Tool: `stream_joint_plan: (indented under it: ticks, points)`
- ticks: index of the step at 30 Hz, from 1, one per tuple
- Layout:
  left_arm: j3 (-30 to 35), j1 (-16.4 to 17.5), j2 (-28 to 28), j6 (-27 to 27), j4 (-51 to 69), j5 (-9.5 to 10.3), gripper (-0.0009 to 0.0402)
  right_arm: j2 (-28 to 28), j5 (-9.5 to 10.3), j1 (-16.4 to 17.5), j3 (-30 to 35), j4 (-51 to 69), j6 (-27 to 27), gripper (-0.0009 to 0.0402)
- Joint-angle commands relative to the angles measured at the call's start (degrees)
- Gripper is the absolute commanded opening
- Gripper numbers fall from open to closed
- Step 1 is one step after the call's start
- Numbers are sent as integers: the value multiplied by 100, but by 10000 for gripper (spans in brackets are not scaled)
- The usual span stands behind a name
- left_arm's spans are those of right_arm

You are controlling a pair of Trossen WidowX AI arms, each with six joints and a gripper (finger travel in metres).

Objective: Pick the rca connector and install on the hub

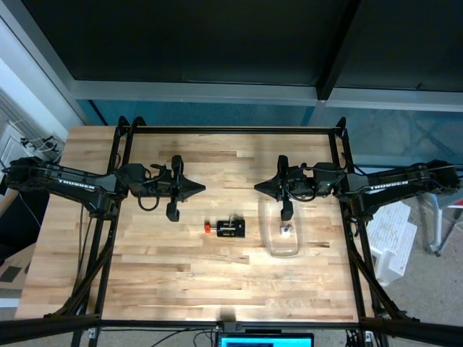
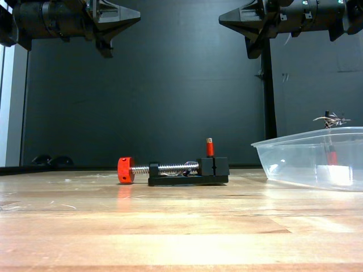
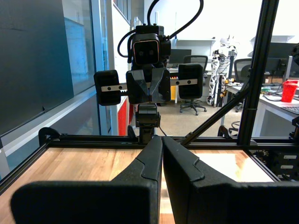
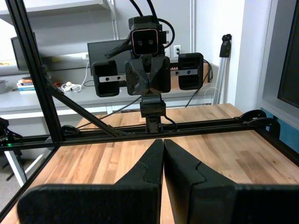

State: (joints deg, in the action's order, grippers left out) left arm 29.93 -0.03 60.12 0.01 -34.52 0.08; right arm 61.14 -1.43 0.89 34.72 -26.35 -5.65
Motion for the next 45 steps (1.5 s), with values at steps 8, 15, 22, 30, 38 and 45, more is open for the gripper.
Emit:
stream_joint_plan:
  ticks: [8, 15, 22, 30, 38, 45]
  points:
    - [2, 2, -2, 0, 0, -2, 0, 2, -2, 0, 2, -2, -2, 0]
    - [2, 2, -2, 0, -2, -2, 0, 2, -2, 0, 2, -2, -2, 0]
    - [2, 2, -2, 2, 0, -2, 0, 2, -2, 0, 2, -7, -2, 0]
    - [2, 2, 0, 0, 0, -2, 0, 2, -2, 0, 2, -17, -2, 0]
    - [2, 2, -2, 0, 0, -2, 0, 2, 17, 17, 37, 2, -291, 0]
    - [2, 4, -2, 2, 0, -2, 0, 0, 11, 116, 37, 592, -490, 0]
